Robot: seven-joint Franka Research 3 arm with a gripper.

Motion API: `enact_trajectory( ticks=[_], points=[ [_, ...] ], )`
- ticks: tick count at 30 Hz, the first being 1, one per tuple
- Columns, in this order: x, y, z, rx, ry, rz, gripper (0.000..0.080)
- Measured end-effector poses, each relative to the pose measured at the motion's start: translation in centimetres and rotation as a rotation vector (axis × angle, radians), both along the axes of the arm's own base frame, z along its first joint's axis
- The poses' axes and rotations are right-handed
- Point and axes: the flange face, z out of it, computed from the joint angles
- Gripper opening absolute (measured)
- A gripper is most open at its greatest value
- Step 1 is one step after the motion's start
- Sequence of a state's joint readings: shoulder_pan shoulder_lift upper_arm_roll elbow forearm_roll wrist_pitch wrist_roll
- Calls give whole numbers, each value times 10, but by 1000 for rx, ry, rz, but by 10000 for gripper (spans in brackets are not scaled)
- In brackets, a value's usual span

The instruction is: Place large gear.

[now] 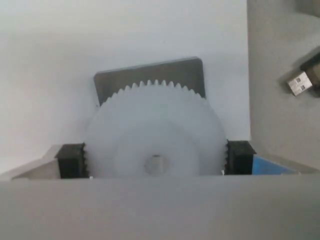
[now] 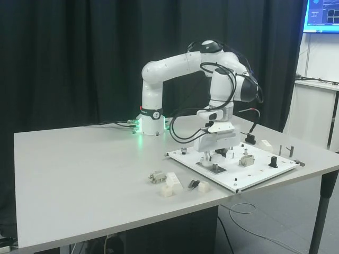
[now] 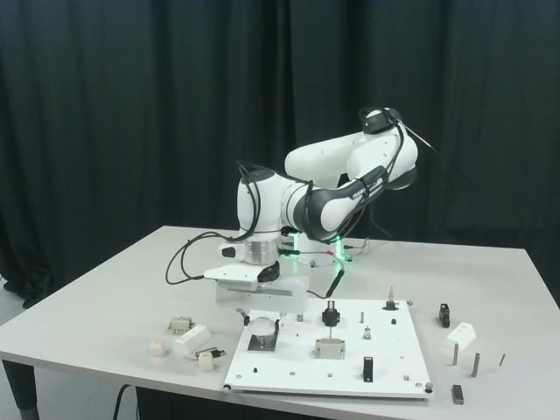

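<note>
The large white gear [image 1: 155, 131] sits flat between my two black finger pads [image 1: 71, 160], which press on its toothed rim from both sides. My gripper [image 1: 155, 160] is shut on it. Directly under the gear lies a grey metal plate [image 1: 150, 75] on the white board [image 1: 50, 75]. In the first room view my gripper [image 2: 214, 153] hangs just above the plate [image 2: 212, 167] at the board's [image 2: 249, 177] near left part. From the second room view, the gear [image 3: 261, 327] hangs under the gripper [image 3: 261, 322], a little above the plate [image 3: 262, 344].
A loose plug [image 1: 300, 82] lies on the grey table beside the board. A connector [image 2: 156, 177], a white block [image 2: 170, 180] and small parts [image 2: 194, 184] lie off the board's left corner. Black and grey fixtures [image 3: 330, 317] stand on the board; a white block [image 3: 461, 332] and pegs lie to its right.
</note>
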State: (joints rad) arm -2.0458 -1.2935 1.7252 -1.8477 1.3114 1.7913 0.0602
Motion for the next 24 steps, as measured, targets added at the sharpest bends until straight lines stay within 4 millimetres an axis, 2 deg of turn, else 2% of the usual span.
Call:
enact_trajectory(
  ticks=[24],
  points=[
    [-1,-5,8,-3,2,-10,597]
  ],
)
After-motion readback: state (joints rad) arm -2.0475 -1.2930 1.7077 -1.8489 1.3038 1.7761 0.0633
